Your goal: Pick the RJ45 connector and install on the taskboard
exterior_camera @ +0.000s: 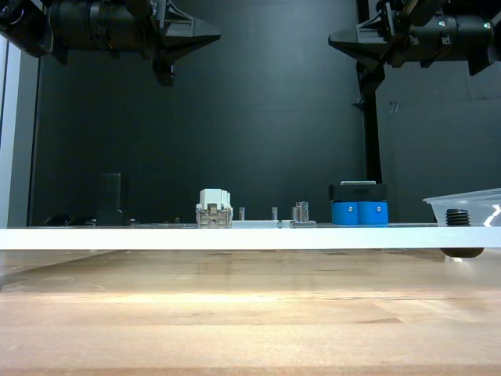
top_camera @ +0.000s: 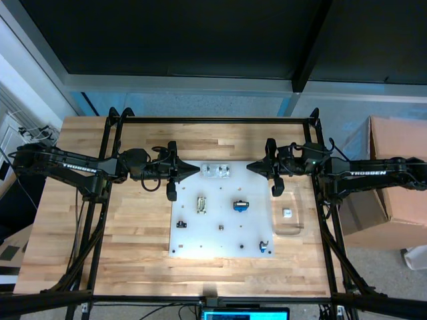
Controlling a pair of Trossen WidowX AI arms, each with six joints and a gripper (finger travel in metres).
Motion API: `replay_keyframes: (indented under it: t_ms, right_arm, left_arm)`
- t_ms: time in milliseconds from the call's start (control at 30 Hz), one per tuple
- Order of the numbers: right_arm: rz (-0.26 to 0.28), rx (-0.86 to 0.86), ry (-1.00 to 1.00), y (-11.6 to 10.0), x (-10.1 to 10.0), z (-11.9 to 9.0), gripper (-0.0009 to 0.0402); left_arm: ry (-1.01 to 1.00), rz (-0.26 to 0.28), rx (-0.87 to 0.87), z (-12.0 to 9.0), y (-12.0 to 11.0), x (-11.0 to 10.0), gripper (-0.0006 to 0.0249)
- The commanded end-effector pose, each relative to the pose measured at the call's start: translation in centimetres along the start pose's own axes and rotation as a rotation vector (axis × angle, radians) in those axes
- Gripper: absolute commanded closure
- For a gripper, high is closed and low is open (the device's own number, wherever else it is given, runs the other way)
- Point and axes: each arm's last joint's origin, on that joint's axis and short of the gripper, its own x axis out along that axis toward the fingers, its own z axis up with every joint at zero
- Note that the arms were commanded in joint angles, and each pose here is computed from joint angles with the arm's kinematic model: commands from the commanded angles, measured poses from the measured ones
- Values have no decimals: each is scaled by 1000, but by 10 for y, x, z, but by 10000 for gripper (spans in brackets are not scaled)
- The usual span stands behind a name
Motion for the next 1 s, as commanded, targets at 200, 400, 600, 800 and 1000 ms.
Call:
replay_keyframes:
  t_ms: [200,400,600,800,1000]
  right_arm:
    - [0,8,-5,3,0,-1,394]
    - [-20,9,-15,8,1,-1,394]
    - [-32,17,-17,12,2,2,394]
    - [-51,19,4,13,4,2,393]
    - [-51,18,0,13,4,3,393]
  left_arm:
    - [0,0,0,0,0,0,243]
    - [0,0,0,0,0,0,243]
    - [0,0,0,0,0,0,243]
    - [0,0,0,0,0,0,243]
    - [0,0,0,0,0,0,243]
